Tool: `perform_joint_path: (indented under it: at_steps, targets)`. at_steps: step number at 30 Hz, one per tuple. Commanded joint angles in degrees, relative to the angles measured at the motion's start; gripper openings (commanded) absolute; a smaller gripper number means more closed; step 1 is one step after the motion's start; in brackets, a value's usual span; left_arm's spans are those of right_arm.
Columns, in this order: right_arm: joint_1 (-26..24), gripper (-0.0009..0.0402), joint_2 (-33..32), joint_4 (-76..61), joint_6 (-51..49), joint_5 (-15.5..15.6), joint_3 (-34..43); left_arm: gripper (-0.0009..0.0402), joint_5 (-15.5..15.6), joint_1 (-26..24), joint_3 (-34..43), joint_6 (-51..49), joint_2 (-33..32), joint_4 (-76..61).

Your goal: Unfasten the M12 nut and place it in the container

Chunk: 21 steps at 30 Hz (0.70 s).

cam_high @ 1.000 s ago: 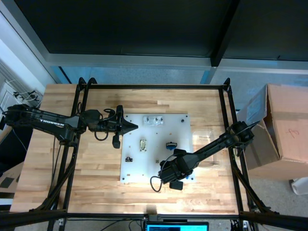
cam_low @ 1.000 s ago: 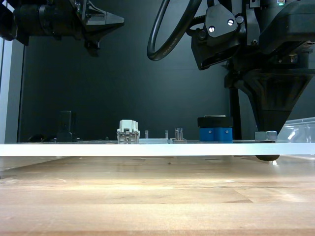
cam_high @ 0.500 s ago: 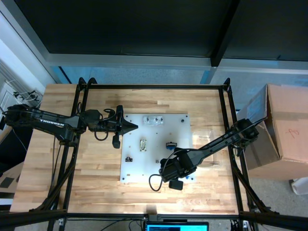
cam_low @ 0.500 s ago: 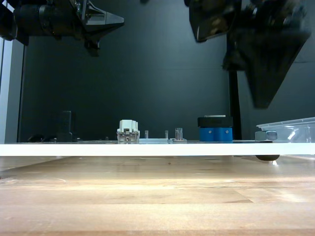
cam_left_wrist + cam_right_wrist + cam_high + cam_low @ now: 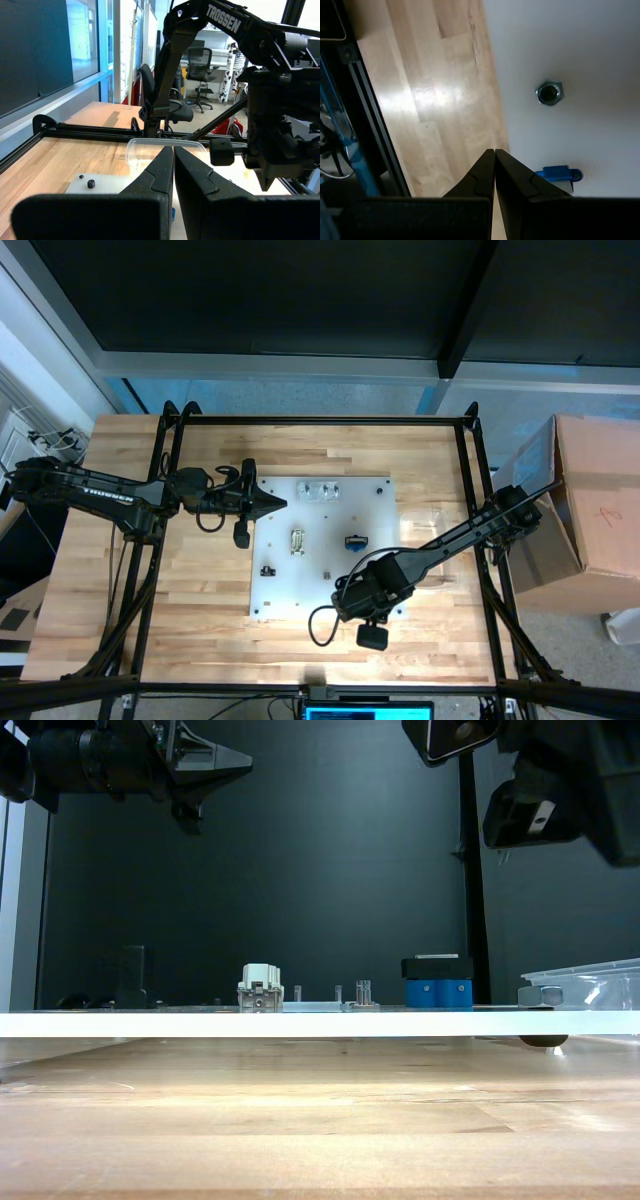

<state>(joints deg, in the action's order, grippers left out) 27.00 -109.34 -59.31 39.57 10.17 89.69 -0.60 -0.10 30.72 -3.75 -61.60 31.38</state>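
Your right gripper [image 5: 494,150] has its two fingers pressed together with nothing between them. It hangs high over the near right part of the white board [image 5: 300,580], pointing down at the place where the board's edge meets the wooden table [image 5: 200,640]. In the low view you see only its dark body at the upper edge, well above the board.

The nut [image 5: 549,93] is apart from that gripper. Your right wrist view looks straight down on it: a small silver hexagon with a dark centre, sitting on its stud on the white board. In the low view it sits down at board level with no ribs showing beneath it, in front of the clear tray [image 5: 432,525]. In the high view the right arm covers that spot, so you cannot see the nut there. The tray rests on the table just beside the board's right edge.

Your left gripper [image 5: 173,148] is also closed, its fingers meeting along a thin line and holding nothing. It hangs high over the far left edge of the board and points across the board towards the right arm, well apart from the nut.

A blue and black part [image 5: 437,992] stands on the board near the nut, and a small black post [image 5: 91,183] stands at the board's far right corner.
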Motion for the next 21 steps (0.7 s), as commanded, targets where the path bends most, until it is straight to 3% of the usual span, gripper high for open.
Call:
perform_joint_path:
  at_steps: [1, 9, 13, 21]
  targets:
    - [0.02, 0.0, -0.2, 0.2, 0.02, -0.07, -0.09, 0.0, -0.02, 0.0, 0.0, 0.0, 0.0, 0.0]
    - [0.02, 0.0, -1.97, 3.13, -2.47, -0.55, -2.64, 0.0, -0.02, 0.02, 0.0, 0.0, 0.0, 0.0]
    - [0.02, 0.0, -2.01, 3.28, -2.19, -7.48, -4.0, 0.0, -0.02, 0.02, 0.0, 0.0, 0.0, 0.02]
    - [0.04, 0.0, -1.99, 3.08, -2.29, -7.63, -4.0, 0.0, -0.02, 0.0, 0.0, 0.02, 0.0, 0.0]
